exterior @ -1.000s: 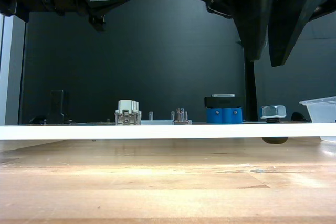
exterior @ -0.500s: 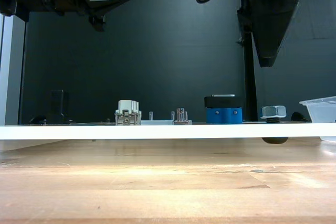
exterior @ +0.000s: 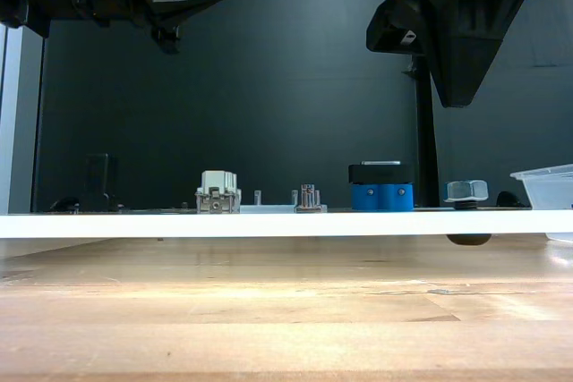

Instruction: Pick the M12 fastener and fasten on the M12 threads

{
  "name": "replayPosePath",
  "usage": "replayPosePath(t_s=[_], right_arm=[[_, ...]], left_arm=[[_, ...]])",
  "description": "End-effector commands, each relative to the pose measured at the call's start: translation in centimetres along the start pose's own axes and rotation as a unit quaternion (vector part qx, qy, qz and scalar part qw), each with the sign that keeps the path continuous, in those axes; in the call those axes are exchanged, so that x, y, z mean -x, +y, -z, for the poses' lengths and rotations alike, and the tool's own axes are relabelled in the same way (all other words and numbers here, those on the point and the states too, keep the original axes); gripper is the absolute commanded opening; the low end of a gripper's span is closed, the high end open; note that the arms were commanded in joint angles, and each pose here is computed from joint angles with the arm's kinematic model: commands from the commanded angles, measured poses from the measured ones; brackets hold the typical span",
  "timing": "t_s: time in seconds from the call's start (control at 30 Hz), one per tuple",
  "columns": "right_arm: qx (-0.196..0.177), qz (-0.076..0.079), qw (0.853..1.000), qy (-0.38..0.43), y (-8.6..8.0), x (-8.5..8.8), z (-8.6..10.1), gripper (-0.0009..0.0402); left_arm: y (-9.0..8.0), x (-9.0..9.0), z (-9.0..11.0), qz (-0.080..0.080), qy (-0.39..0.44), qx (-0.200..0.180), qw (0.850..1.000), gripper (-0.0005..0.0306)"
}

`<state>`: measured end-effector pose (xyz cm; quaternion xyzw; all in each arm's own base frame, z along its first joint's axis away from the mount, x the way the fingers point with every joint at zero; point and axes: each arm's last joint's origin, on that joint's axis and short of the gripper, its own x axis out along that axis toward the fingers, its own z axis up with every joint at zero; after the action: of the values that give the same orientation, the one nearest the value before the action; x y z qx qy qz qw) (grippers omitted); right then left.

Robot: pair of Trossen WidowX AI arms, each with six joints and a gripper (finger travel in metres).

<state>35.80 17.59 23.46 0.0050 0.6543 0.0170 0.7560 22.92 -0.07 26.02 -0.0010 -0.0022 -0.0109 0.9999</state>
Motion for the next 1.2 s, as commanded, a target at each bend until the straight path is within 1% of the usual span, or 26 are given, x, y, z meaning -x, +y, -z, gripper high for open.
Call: replayPosePath(t_s=[0.03, 0.2, 0.3, 0.47, 0.67, 0.9, 0.93, 0.97, 1.0, 1.03, 1.07, 1.1, 1.13, 1.17, 1.2], right_arm=[[-0.006, 0.010, 1.000, 0.009, -0.3, -0.5, 0.3, 0.0000], [-0.027, 0.024, 0.999, 0.027, -0.5, -2.0, 0.8, 0.0000], [-0.034, 0.027, 0.999, 0.031, -0.4, -2.8, 0.8, 0.0000], [-0.038, 0.020, 0.999, 0.019, -0.1, -3.5, 0.4, 0.0000], [-0.038, 0.021, 0.999, 0.009, 0.0, -4.1, 0.1, 0.0000], [-0.037, 0.019, 0.999, 0.009, 0.0, -4.3, 0.1, 0.0000], [-0.035, 0.015, 0.999, 0.012, 0.0, -4.3, 0.1, 0.0000], [-0.033, 0.004, 0.999, 0.020, 0.1, -4.3, 0.2, 0.0000], [-0.026, -0.018, 0.999, 0.033, 0.2, -4.2, 0.3, 0.0000], [-0.020, -0.048, 0.997, 0.050, 0.3, -4.0, 0.5, 0.0000], [-0.016, -0.074, 0.995, 0.064, 0.4, -3.8, 0.6, 0.0000], [-0.014, -0.089, 0.993, 0.072, 0.5, -3.7, 0.7, 0.0000], [-0.014, -0.090, 0.993, 0.076, 0.4, -3.6, 0.8, 0.0000], [-0.014, -0.086, 0.993, 0.076, 0.4, -3.4, 0.9, 0.0000], [-0.014, -0.079, 0.994, 0.075, 0.3, -3.3, 1.0, 0.0000]], left_arm=[[0.0, 0.0, 0.0, 0.000, 0.000, 0.000, 1.000, 0.0000], [0.0, 0.0, 0.0, 0.000, 0.000, 0.000, 1.000, 0.0000], [0.0, 0.0, 0.0, 0.000, 0.000, 0.000, 1.000, 0.0000], [0.0, 0.0, 0.0, 0.000, 0.000, 0.000, 1.000, 0.0000], [0.0, 0.0, 0.0, 0.000, 0.000, 0.000, 1.000, 0.0000], [0.0, 0.0, 0.0, 0.000, 0.000, 0.000, 1.000, 0.0000], [0.0, 0.0, 0.0, 0.000, 0.000, 0.000, 1.000, 0.0000], [0.0, 0.0, 0.0, 0.000, 0.000, 0.000, 1.000, 0.0000], [0.0, 0.0, 0.0, 0.000, 0.000, 0.000, 1.000, 0.0000], [0.0, 0.0, 0.0, 0.000, 0.000, 0.000, 1.000, 0.0000], [0.0, 0.0, 0.0, 0.000, 0.000, 0.000, 1.000, 0.0000], [0.0, 0.0, 0.0, 0.000, 0.000, 0.000, 1.000, 0.0000], [0.0, 0.0, 0.0, 0.000, 0.000, 0.000, 1.000, 0.0000], [0.0, 0.0, 0.0, 0.000, 0.000, 0.000, 1.000, 0.0000], [0.0, 0.0, 0.0, 0.000, 0.000, 0.000, 1.000, 0.0000]])
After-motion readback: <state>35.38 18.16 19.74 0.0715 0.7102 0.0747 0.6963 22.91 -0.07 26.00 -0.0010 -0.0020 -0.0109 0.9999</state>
